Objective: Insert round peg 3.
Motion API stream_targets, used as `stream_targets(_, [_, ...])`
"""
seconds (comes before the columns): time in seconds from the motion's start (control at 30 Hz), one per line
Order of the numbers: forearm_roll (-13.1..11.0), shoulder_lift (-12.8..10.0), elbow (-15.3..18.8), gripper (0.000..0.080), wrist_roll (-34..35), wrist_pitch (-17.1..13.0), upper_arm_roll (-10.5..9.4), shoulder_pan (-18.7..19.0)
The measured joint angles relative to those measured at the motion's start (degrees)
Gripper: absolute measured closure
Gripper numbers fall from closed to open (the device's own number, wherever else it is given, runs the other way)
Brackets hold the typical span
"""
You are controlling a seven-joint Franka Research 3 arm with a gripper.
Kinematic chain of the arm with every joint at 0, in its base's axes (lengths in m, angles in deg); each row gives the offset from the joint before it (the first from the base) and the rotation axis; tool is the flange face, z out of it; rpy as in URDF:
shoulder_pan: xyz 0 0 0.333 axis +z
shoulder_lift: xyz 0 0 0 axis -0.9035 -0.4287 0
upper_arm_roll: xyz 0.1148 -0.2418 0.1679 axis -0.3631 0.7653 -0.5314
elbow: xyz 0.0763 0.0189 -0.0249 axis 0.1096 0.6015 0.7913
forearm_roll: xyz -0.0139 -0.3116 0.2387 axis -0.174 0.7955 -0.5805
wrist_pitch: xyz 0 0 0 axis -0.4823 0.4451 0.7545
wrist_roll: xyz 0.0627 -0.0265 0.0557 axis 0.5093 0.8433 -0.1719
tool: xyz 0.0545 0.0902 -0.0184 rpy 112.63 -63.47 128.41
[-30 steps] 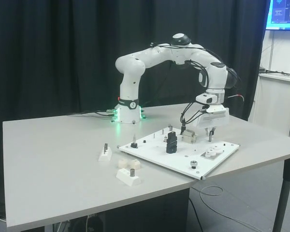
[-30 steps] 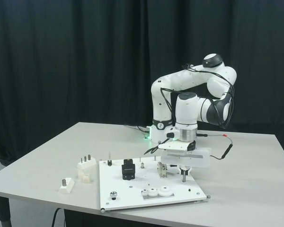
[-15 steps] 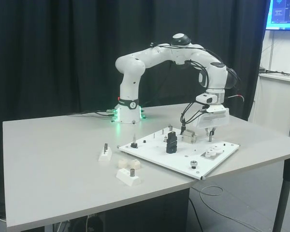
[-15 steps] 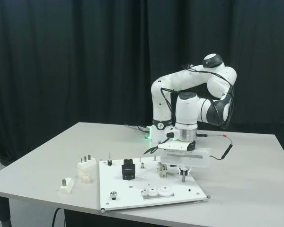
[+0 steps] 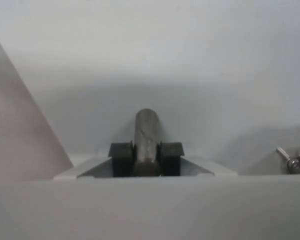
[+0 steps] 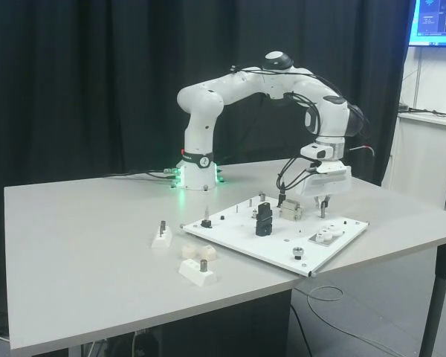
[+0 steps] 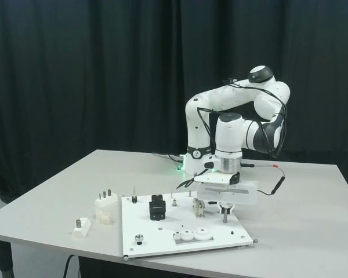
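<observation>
Grey table (image 6: 82, 245) carries white board (image 7: 162, 237); my gripper (image 5: 146, 161) pinches 1 peg (image 5: 147, 140) upright, just above the board's far side.

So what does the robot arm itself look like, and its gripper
The arm is white with rounded segments and dark bands at the joints. Black cables run along it to the wrist. Its base glows green. The gripper has a wide white body with black pads on its jaws.
</observation>
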State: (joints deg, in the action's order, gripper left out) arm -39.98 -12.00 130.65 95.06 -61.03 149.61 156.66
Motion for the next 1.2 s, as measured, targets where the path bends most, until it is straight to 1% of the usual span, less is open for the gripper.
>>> stream_targets(0.3, [0.0, 0.0, 0.6, 0.0692, 0.0, 0.0, -0.06, 0.5])
stream_targets(0.8, [-0.2, 0.0, 0.7, 0.0692, 0.0, 0.0, -0.07, 0.5])
stream_targets(1.2, [-0.9, 0.0, 0.8, 0.0692, 0.0, -0.7, -0.20, 0.5])
